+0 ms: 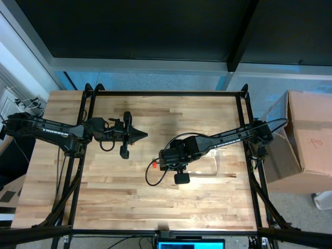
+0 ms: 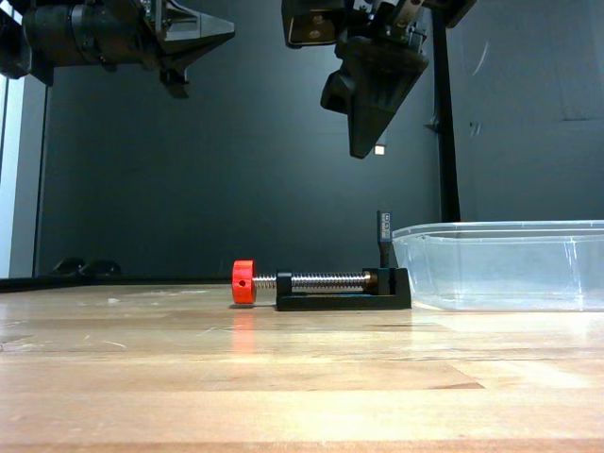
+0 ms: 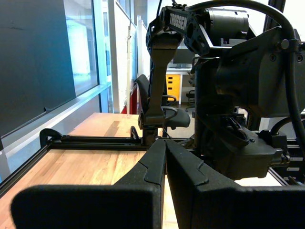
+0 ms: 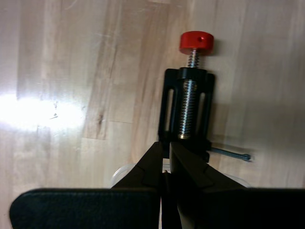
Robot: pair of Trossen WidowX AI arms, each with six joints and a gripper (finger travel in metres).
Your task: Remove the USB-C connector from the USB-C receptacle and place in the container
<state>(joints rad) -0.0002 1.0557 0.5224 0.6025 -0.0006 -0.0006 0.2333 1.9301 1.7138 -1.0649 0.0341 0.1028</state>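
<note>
Wood table (image 1: 129, 187): connector (image 2: 383, 234) upright in the vise (image 2: 344, 300). My right pincer (image 2: 363, 151) hangs clenched above it, my left pincer (image 1: 145, 136) clenched well aside. Descending shut, I'd likely ram it.

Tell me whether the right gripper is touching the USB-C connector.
Apart. Low view: right gripper hangs above the USB-C connector, upright in the clamp, a clear gap between. Left gripper hovers high, farther left.

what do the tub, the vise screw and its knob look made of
Tub: clear glossy plastic, likely; its far rim shows through. Screw: shiny threaded metal. Knob: matte red, probably plastic. USB-C connector stands upright in the vise. Left gripper hangs high, fingers shut; right gripper hangs roughly above the connector, fingers shut.
</note>
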